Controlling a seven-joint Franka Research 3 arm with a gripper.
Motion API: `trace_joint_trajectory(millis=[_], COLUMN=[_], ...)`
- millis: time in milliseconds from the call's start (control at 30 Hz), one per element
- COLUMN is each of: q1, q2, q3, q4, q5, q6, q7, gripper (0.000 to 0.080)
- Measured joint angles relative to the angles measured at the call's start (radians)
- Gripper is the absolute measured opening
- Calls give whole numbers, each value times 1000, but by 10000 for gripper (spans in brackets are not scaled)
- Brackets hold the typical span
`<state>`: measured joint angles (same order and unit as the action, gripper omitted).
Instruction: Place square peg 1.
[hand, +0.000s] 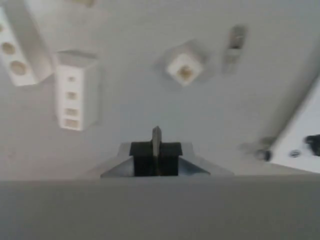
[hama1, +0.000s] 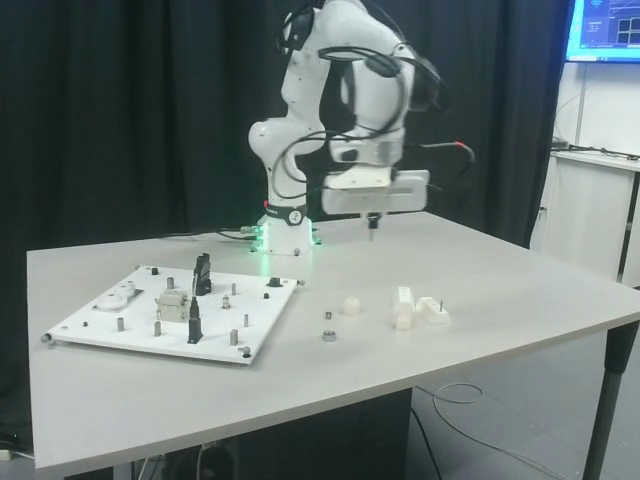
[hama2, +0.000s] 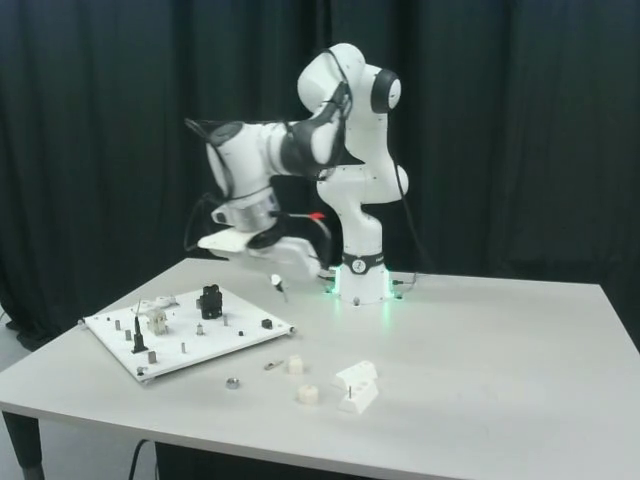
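Above the tabletop (hama1: 520, 290), beside the arm's base, a thin grey peg (hand: 156, 142) is being held upright in the gripper (hand: 156, 150), whose black fingers (hand: 142, 159) are being pressed close together on it, with only the peg's width between them. From the second room view the peg (hama2: 279, 288) is being seen as a short sliver hanging below the gripper (hama2: 276, 280), well clear of everything on the tabletop.

Below it, near the white board (hama1: 262, 335) that is carrying small fixtures, several white blocks are lying: a tall block with a row of square holes (hand: 74, 97), a longer block with round holes (hand: 17, 47), and a small cube with one socket (hand: 185, 67). The square-holed block is judged to be the likely home for the peg.

The peg is being judged as light, stiff and smooth-sided, probably metal, so it could slip or twist if pinched loosely. Its flat faces are being offered to the finger pads, which suits a firm hold on its upper part, leaving the lower end free for entry. Little tilt is likely to be forgiven by a square hole.

No brand, label or writing can be read on the peg or the blocks.
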<state>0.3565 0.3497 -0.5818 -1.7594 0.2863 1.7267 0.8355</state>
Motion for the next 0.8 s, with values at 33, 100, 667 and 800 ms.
trace_joint_trajectory(millis=[33, 100, 667, 800], q1=[10, 28, 151, 160], q2=[0, 0, 1, 1], q3=[6, 20, 89, 96], q4=[-2, -8, -134, -159], q5=[0, 0, -77, -102], q6=[8, 30, 263, 293], q7=[15, 50, 232, 235], gripper=[21, 21, 21, 21])
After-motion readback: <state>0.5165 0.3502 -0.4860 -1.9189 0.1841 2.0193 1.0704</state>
